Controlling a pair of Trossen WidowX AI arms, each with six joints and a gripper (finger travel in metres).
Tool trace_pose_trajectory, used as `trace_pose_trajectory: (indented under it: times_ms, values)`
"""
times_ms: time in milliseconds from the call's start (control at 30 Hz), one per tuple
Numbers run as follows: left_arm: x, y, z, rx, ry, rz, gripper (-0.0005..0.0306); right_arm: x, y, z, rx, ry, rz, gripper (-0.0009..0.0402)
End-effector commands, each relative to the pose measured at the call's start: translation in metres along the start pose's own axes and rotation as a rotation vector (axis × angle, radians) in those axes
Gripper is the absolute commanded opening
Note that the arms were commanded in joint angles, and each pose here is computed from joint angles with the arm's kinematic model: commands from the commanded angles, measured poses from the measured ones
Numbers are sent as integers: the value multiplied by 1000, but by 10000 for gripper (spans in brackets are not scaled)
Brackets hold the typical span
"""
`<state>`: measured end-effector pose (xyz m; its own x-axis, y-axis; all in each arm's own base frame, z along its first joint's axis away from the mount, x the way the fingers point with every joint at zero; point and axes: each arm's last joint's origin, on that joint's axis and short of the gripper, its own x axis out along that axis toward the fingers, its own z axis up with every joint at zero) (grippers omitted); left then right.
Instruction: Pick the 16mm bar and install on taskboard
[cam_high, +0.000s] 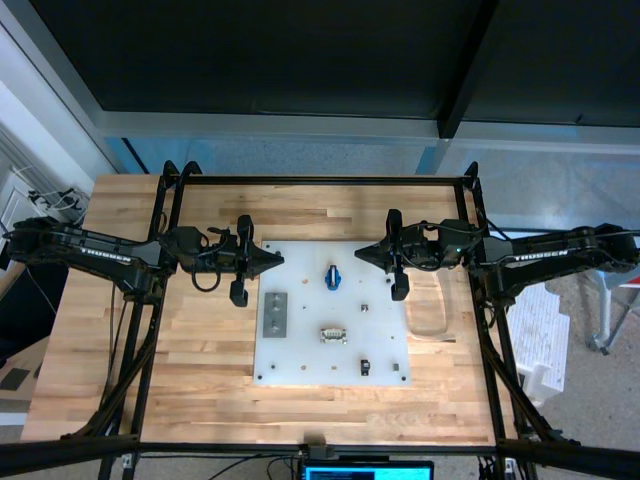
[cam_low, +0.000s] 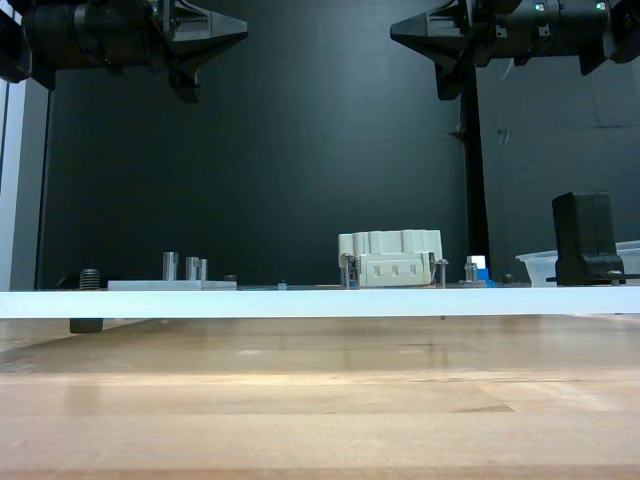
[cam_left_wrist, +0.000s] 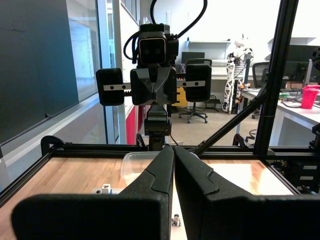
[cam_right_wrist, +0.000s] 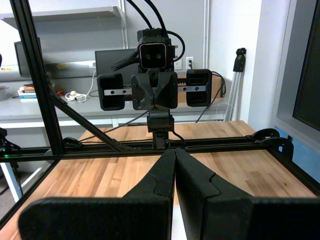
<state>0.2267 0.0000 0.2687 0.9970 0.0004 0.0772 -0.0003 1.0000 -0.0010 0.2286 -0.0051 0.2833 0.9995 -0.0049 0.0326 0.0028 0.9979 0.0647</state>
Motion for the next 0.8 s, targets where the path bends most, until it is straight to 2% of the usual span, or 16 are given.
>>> trace_pose_trajectory:
  times_ms: [33, 433, 800]
  values:
    - [0, 0, 0, 0, 0, 0, 0, 0, 0, -1, 7, 1, -1, 0]
    - [0, 0, 0, 0, 0, 0, 0, -1, -1, -7, 15, 5, -12, 0]
    - [0, 0, 0, 0, 0, 0, 0, -2, -1, -7, 26, -5, -10, 0]
